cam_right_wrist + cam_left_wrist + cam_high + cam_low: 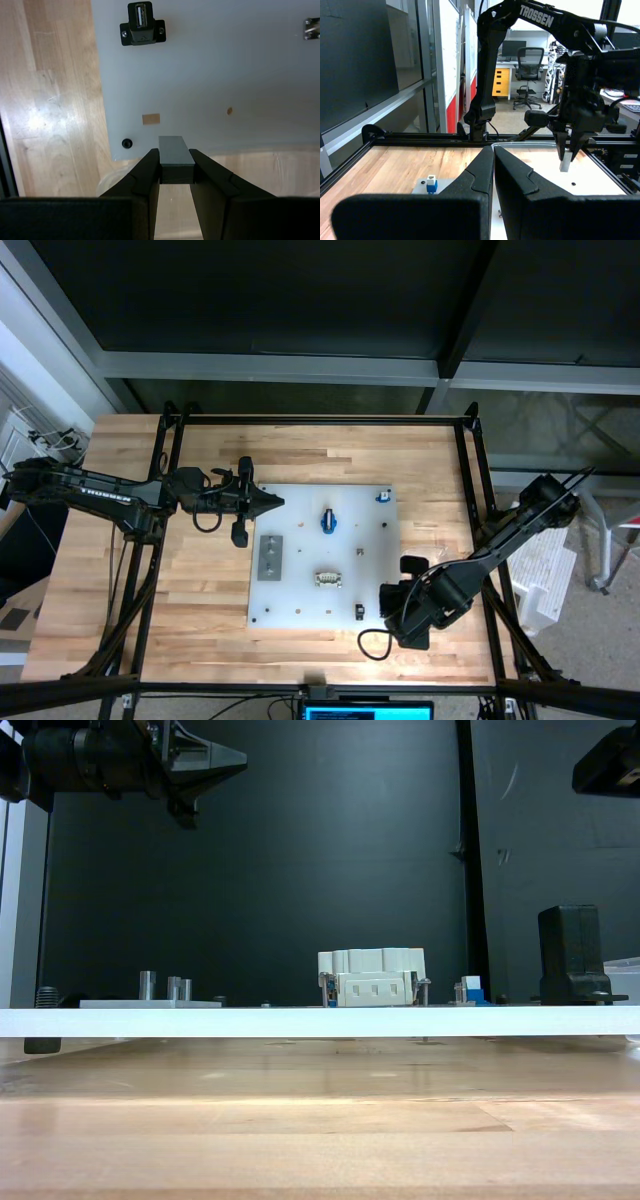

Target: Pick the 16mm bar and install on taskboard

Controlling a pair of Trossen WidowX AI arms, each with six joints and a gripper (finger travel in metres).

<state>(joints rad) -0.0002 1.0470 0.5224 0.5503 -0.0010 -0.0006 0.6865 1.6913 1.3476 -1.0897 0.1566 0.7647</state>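
The 16mm bar (176,159) is a short grey stub, and my right gripper (175,172) is shut on it. It hangs over the table just beyond the near right corner of the white taskboard (210,85). The left wrist view shows the bar (564,164) pointing down from the right gripper's fingers (562,142). In the high view the right gripper (396,602) sits at the taskboard's (300,600) right edge and hides the bar. My left gripper (272,502) is shut and empty, hovering high over the board's far left edge (493,157).
The board carries a grey block with pegs (271,555), a blue fitting (329,521), a white connector (328,581) and a black USB socket (142,27). A small rectangular slot (151,119) lies near the board's corner. Black frame rails (320,421) border the table.
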